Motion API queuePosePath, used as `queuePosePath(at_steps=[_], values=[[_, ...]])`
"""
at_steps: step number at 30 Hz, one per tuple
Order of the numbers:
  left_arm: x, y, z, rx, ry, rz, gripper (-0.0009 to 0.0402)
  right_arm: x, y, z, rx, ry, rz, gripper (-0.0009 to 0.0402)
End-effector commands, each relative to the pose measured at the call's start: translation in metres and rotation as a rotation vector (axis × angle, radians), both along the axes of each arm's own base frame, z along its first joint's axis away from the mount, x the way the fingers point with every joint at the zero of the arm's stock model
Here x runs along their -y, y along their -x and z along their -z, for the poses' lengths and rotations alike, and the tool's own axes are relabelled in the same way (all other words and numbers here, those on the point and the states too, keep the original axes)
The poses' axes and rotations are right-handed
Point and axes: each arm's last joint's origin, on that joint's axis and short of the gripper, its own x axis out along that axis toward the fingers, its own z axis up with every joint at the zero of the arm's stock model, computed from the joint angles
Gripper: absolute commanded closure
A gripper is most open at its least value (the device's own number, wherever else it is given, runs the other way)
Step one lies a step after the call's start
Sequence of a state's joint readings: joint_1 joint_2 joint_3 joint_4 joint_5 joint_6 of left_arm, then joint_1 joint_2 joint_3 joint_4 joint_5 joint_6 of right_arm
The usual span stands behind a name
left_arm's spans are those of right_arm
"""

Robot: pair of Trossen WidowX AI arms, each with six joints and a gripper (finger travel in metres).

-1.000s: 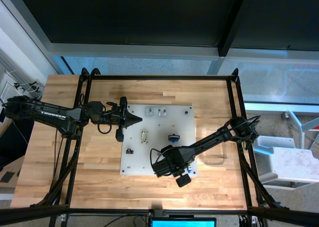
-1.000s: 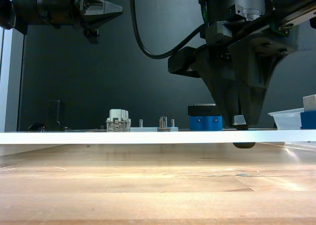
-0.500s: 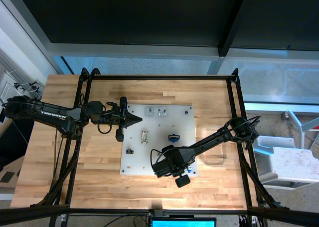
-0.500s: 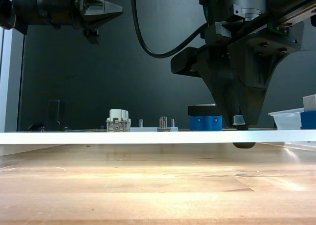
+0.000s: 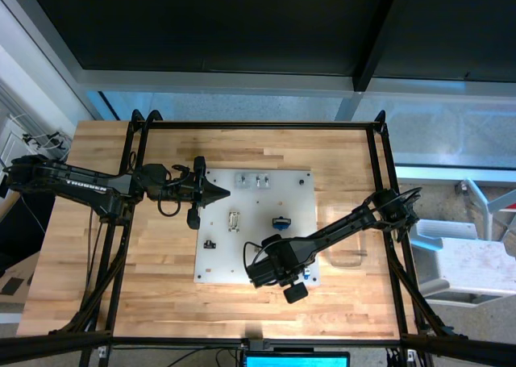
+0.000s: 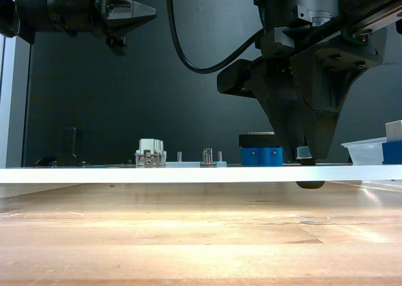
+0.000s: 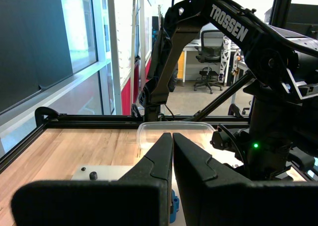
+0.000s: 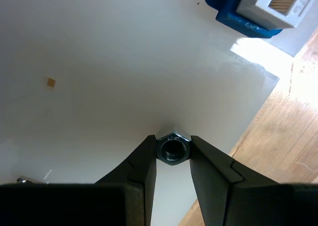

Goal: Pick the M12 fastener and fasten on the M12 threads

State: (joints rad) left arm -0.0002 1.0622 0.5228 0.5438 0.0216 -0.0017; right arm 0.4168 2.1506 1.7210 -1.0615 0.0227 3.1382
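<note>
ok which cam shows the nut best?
Right wrist view: nut pinched in the right gripper over the white board. Low view shows only a silver speck; high view hides it; left wrist misses it. Left gripper hangs parked at the board's far left.

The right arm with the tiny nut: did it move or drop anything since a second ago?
Barely. The right end effector, low over the white board near its near right edge, seems to have twisted a tiny bit, and it still pinches the M12 nut. Nothing was grabbed or dropped. The left end effector stayed parked, shut, high over the board's far left side. Everything else on the board stayed put.
</note>
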Motion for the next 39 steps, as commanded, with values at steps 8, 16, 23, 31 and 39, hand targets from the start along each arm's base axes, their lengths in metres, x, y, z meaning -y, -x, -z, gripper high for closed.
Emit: queuePosePath(at_steps=[8,16,23,31,39], values=[[0.0,0.0,0.0,0.0,0.0,0.0,0.0393,0.0,0.0,0.0,0.0,0.006,-0.005,0.0329],[0.0,0.0,0.0,0.0,0.0,0.0,0.0393,-0.001,0.001,-0.004,0.009,0.003,-0.014,0.0252],[0.0,0.0,0.0,0.0,0.0,0.0,0.0393,-0.001,0.004,-0.015,0.034,-0.001,-0.018,0.0231],[0.0,0.0,0.0,0.0,0.0,0.0,0.0393,0.001,0.012,-0.043,0.097,-0.033,-0.084,0.0235],[0.0,0.0,0.0,0.0,0.0,0.0,0.0393,0.005,0.022,-0.067,0.144,-0.001,-0.377,0.0247]])
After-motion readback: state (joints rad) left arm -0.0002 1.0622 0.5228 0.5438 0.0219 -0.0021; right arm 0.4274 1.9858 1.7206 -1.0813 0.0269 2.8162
